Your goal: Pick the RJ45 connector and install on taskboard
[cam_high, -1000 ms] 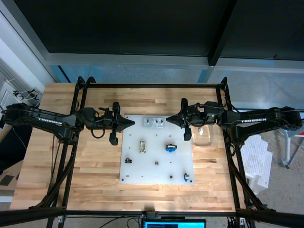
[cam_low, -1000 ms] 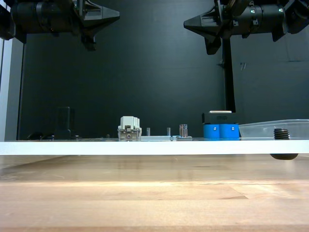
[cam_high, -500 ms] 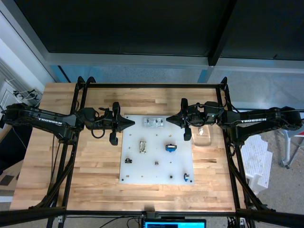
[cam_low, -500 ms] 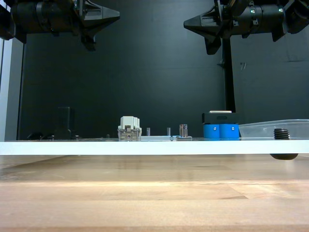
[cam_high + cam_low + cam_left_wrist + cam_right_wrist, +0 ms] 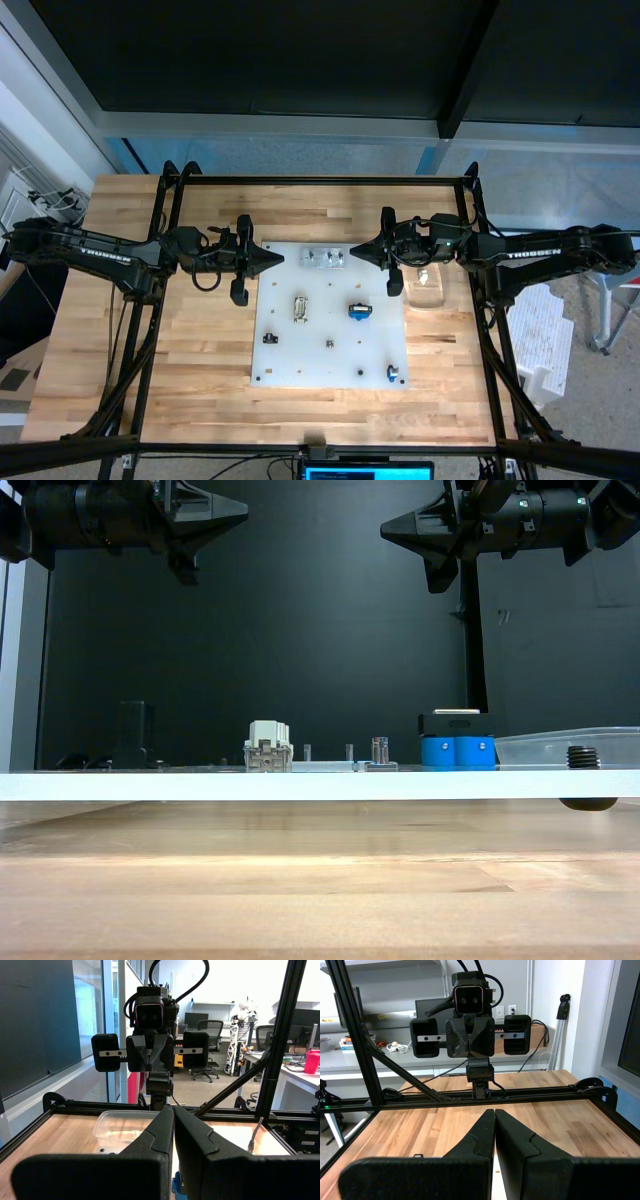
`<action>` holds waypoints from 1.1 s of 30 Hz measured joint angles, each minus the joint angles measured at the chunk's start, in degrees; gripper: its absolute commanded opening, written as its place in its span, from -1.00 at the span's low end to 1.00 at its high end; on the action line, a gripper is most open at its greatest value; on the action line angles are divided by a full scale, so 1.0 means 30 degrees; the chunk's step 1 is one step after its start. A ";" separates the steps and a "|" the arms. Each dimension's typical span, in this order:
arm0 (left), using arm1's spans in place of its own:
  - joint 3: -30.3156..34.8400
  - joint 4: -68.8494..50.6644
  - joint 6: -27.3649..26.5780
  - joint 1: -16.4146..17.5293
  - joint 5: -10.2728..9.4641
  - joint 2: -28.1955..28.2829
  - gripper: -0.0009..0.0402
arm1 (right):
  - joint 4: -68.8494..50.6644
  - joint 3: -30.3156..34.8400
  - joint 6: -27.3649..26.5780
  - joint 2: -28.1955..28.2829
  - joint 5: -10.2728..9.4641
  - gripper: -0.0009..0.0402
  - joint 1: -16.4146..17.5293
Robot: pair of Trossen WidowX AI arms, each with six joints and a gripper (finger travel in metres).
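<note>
My left gripper (image 5: 280,259) hangs high over the white board's (image 5: 300,365) far left edge, shut on nothing, its fingers pressed together (image 5: 173,1110). Facing it, my right gripper (image 5: 352,252) is just as high over the far right part, also shut and empty (image 5: 495,1112). The blue jack (image 5: 393,375) sits at the board's near right corner. A grey piece seems to cover its top, but I cannot tell for sure that it is the connector. The clear tray (image 5: 428,290) holds a pale block (image 5: 425,274) with nothing dark on it and no cable.
The board carries a silver fitting (image 5: 325,259), a pale socket (image 5: 300,308), a blue part (image 5: 359,311) and small dark pieces. A black frame (image 5: 320,181) rings the wooden table (image 5: 200,380). In the low view both grippers (image 5: 245,515) (image 5: 383,527) hang far above the board.
</note>
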 measured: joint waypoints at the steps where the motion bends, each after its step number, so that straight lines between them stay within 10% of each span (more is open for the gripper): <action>1: 0.0007 0.0000 -0.0007 -0.0007 0.0007 0.0000 -0.96 | 0.0044 0.0000 0.0007 0.0000 -0.0007 -0.96 0.0007; 33: 0.0000 0.0007 0.0000 0.0000 0.0000 0.0000 -0.96 | 0.1122 -0.0007 -0.0087 0.0000 0.0153 -0.96 0.0000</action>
